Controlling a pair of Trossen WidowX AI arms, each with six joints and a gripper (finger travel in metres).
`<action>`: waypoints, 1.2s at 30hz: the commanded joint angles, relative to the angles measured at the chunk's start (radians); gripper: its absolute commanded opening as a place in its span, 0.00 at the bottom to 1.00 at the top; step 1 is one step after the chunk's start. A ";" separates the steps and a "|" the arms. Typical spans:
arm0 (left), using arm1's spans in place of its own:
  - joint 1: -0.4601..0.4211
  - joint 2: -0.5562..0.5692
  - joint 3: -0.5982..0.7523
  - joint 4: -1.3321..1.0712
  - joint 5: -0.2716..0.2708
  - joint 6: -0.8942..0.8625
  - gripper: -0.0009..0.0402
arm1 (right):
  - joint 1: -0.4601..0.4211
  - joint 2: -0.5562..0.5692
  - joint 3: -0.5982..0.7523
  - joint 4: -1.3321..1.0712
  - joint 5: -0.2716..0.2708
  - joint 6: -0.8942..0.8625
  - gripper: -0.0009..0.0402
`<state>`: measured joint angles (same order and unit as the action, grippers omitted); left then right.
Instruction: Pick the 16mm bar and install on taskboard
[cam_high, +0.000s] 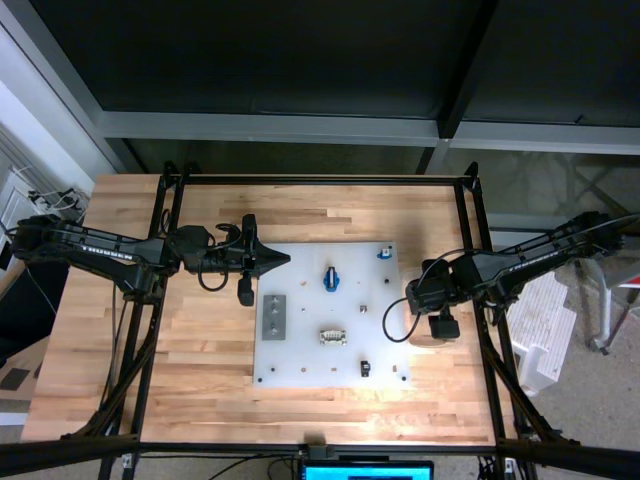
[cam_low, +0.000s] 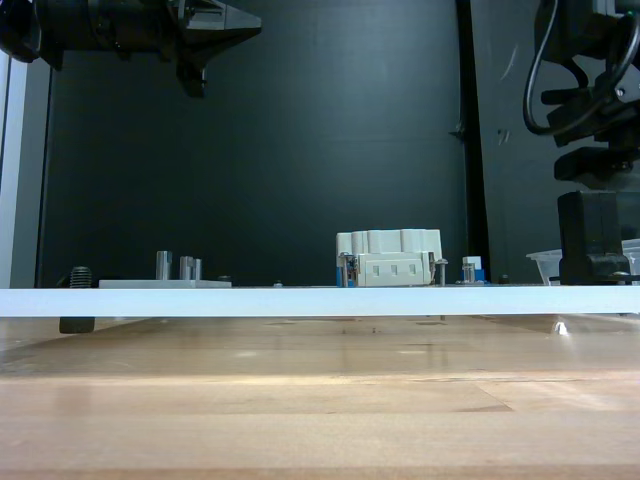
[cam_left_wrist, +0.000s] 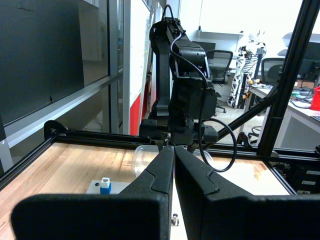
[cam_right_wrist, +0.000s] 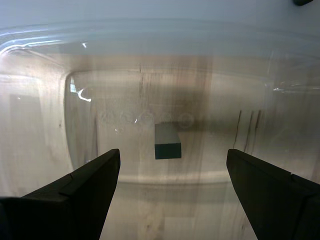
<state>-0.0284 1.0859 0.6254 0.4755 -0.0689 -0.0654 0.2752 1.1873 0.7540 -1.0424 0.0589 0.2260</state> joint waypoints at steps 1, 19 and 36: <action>0.001 0.000 0.000 0.000 0.000 0.000 0.02 | 0.002 0.000 -0.011 0.012 -0.001 0.000 0.75; 0.001 0.000 0.000 0.000 0.000 0.000 0.02 | 0.014 0.000 -0.045 0.042 -0.008 -0.002 0.75; 0.001 0.000 0.000 0.000 0.000 0.000 0.02 | 0.023 0.000 -0.073 0.085 -0.008 0.035 0.75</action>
<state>-0.0277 1.0859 0.6254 0.4755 -0.0689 -0.0650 0.2974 1.1873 0.6872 -0.9688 0.0502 0.2554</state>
